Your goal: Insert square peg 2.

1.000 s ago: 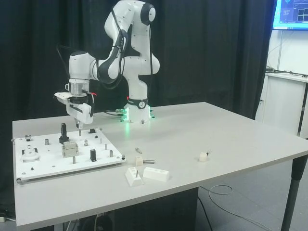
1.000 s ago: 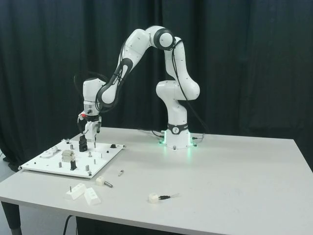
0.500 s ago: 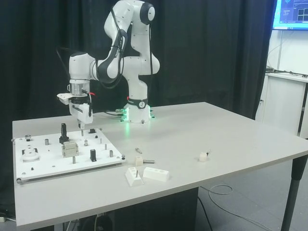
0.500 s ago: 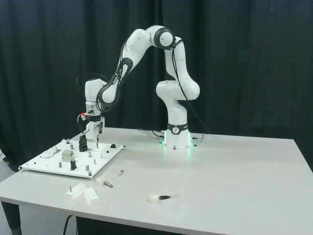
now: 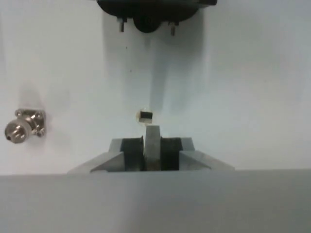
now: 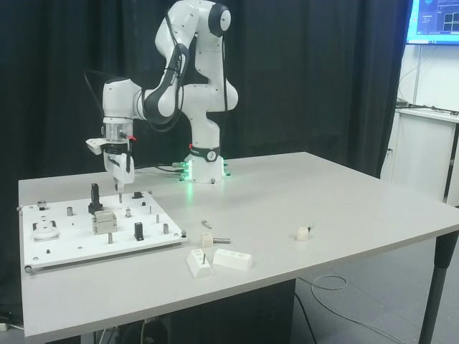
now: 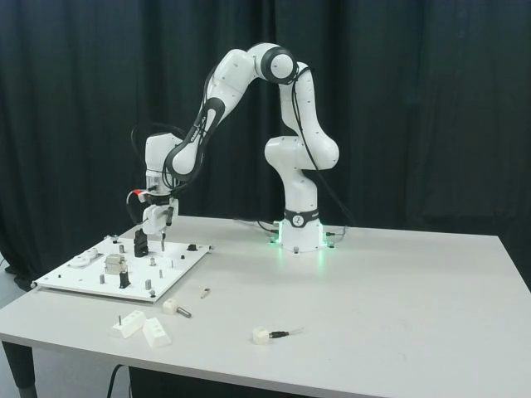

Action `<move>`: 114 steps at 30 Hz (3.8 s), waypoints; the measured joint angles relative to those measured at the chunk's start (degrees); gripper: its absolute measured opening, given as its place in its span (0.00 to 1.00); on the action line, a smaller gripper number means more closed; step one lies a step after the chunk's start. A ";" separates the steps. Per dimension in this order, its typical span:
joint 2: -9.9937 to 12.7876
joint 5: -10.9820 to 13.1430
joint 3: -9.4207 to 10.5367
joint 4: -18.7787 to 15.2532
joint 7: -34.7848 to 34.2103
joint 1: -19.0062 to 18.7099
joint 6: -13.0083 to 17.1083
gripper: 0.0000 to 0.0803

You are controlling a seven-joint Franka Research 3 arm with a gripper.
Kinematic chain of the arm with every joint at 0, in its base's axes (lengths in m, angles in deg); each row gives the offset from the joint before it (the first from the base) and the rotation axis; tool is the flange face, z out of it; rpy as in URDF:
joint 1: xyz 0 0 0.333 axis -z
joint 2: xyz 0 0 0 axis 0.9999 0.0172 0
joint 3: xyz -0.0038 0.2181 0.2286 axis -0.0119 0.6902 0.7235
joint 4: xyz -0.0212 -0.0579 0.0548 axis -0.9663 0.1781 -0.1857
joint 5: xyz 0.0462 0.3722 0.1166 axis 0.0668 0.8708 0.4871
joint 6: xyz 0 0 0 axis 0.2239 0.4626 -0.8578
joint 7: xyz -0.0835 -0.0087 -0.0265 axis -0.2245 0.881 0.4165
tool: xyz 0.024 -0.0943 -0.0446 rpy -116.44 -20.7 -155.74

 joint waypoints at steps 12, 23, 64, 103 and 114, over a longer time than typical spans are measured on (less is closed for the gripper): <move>0.01 0.01 0.12 -0.09 0.01 0.00 1.44 0.08; 0.62 0.01 0.93 -0.19 0.02 -0.03 2.54 0.08; 3.38 2.46 2.51 -0.18 -0.08 -0.04 4.53 0.08; 3.53 2.48 2.44 -0.25 -0.07 -0.04 4.63 0.08; 3.45 2.48 2.16 -0.37 -0.07 -0.04 4.34 0.08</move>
